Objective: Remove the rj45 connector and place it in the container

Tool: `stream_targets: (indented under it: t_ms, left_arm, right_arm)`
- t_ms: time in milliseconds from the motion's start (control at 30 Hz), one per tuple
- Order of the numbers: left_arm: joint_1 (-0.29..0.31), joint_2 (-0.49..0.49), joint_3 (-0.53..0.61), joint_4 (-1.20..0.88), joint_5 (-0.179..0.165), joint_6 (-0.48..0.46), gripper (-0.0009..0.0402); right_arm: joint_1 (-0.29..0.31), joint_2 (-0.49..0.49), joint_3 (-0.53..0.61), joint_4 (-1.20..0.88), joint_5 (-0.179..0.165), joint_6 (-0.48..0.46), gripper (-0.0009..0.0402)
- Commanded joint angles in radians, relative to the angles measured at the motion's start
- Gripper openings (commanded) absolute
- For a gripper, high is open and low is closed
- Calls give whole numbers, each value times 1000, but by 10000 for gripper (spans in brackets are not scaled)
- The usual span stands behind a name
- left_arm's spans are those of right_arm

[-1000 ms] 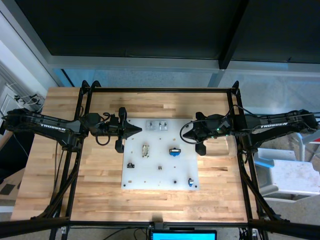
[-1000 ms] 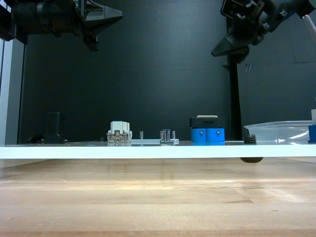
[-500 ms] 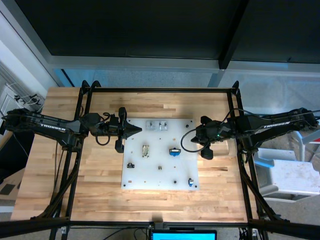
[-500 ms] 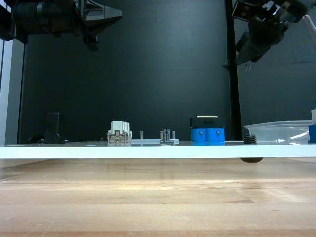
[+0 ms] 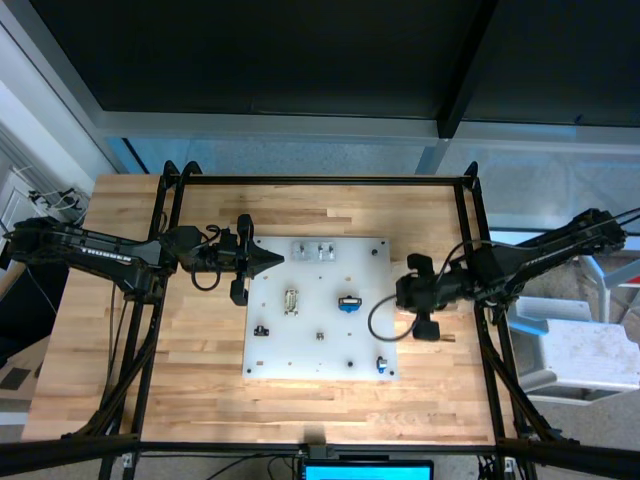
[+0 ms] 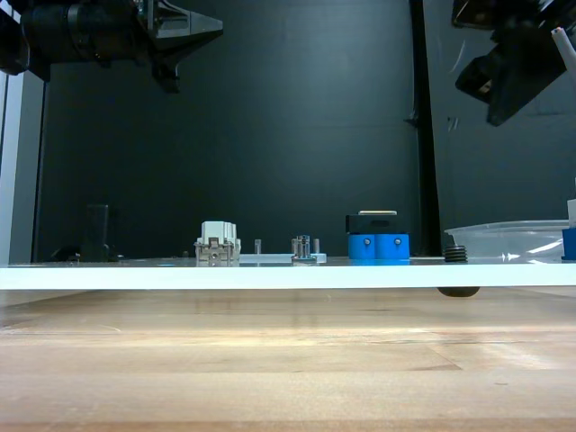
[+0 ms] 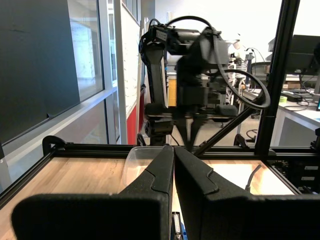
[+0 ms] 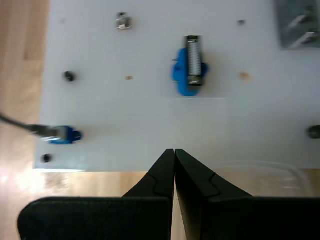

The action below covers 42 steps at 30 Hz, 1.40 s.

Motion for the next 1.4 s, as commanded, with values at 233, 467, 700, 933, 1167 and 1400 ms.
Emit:
stream_targets:
  t_ms: [233, 467, 700, 933, 1167, 1400]
  left_arm:
    - [0, 0, 0, 0, 0, 0, 0]
    - [0, 0, 0, 0, 0, 0, 0]
    - [0, 0, 0, 0, 0, 0, 0]
    - [0, 0, 0, 0, 0, 0, 0]
    - [0, 0, 0, 0, 0, 1, 0]
    - [0, 0, 0, 0, 0, 0, 0]
  right_arm:
    - [126, 101, 52, -37, 1, 118, 0]
    - [200, 179, 99, -38, 19, 176, 0]
    - [247, 232, 113, -39, 40, 250, 32]
    - [291, 276, 123, -37, 41, 299, 100]
    - [312, 335, 165, -33, 43, 306, 167]
    - [315, 388, 177, 39, 51, 320, 198]
